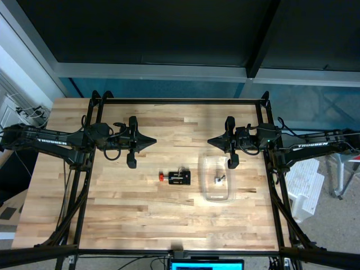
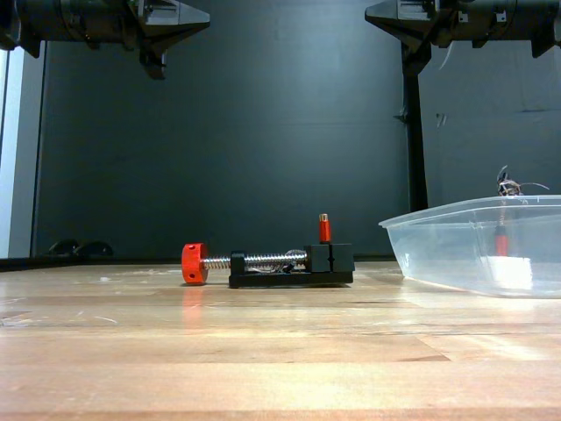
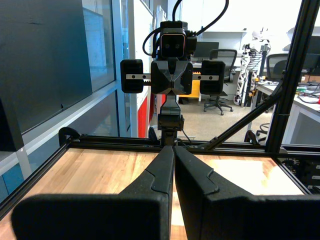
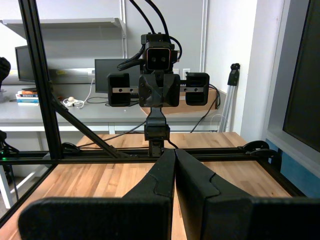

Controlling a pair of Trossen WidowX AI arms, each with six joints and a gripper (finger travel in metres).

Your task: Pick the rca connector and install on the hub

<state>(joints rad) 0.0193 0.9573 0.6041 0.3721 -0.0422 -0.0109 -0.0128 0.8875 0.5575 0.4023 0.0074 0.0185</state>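
the hub (image 1: 181, 179) lay long-ways across mid-frame, red knob (image 1: 161, 177) left. the rca connector (image 1: 220, 179) sat in the tray (image 1: 209, 194). left pincer (image 1: 152, 142) and right pincer (image 1: 211, 141) hung above, clenched.

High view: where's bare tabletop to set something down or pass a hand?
Free: the wooden table left of the hub, and the whole near strip before hub and clear tray. Tight: the gap between hub and tray, which holds the rca connector. Left gripper and right gripper, both shut, hang above the far half.
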